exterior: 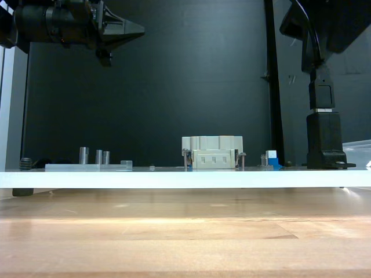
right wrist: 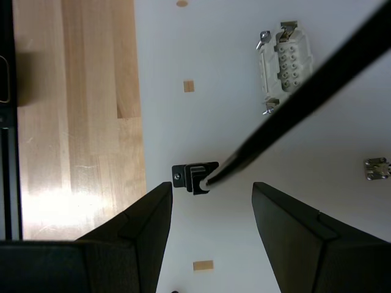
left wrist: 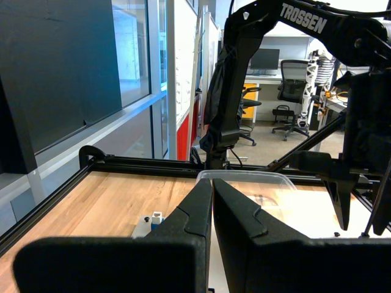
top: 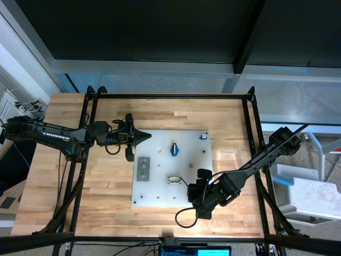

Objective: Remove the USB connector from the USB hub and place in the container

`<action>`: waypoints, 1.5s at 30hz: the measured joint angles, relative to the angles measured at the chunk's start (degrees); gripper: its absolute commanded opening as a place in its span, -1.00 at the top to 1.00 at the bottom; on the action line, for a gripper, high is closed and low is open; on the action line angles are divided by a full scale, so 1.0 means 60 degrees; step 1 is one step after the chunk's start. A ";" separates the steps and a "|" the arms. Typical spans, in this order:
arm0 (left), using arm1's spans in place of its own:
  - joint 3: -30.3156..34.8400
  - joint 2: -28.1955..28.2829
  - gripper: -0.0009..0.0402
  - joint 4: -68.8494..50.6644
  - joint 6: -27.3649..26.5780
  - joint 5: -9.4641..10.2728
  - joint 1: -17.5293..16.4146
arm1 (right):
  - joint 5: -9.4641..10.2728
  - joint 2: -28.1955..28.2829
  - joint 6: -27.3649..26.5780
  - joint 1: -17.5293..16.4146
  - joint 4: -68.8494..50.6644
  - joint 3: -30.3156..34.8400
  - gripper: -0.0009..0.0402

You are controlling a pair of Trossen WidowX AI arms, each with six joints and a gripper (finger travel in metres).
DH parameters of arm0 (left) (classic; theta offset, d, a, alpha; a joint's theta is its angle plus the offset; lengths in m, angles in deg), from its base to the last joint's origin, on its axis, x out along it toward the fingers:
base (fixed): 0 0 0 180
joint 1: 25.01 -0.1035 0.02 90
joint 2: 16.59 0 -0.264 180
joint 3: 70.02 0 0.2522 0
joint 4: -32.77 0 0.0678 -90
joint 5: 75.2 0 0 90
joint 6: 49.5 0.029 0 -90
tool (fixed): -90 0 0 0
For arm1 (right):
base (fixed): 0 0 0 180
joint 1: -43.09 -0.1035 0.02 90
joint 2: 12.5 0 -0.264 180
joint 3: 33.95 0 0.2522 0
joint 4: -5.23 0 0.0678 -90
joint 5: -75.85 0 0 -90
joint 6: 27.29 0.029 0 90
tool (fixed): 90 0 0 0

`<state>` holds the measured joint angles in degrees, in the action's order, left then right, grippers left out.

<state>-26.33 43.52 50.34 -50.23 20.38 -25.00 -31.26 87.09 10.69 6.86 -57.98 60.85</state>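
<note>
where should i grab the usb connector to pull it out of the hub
Grip the USB connector by its plug body above the USB hub, from straight above: it stands upright. The open right gripper hovers over it; the shut left gripper is parked over the far-left edge of the board.

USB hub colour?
Black USB hub, clearest in right wrist view, below the open right end effector; left end effector hovers shut over the board, far-left corner.

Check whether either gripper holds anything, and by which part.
Nothing is held. The right gripper hangs open over the USB hub, fingers clear of the USB connector. The left gripper is shut empty, high above the board.
</note>
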 measured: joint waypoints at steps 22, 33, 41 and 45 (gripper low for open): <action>0.0000 0.0000 0.95 -0.0004 0.0000 0.0000 0.0000 | 0.0033 0.0364 -0.0284 0.0149 0.0474 -0.0208 0.16; 0.0000 -0.0004 0.95 0.0000 0.0000 0.0000 0.0000 | 0.0106 0.0364 -0.0328 0.0168 0.0601 -0.0310 0.58; 0.0004 -0.0004 0.95 0.0000 0.0000 0.0000 0.0000 | 0.0149 0.0364 -0.0423 0.0160 0.0594 -0.0310 0.90; 0.0000 0.0000 0.95 0.0000 0.0000 0.0000 0.0000 | 0.0153 0.0364 -0.0426 0.0160 0.0594 -0.0310 0.94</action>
<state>-26.33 43.52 50.34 -50.23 20.38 -25.00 -30.34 89.27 8.13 7.83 -54.42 58.99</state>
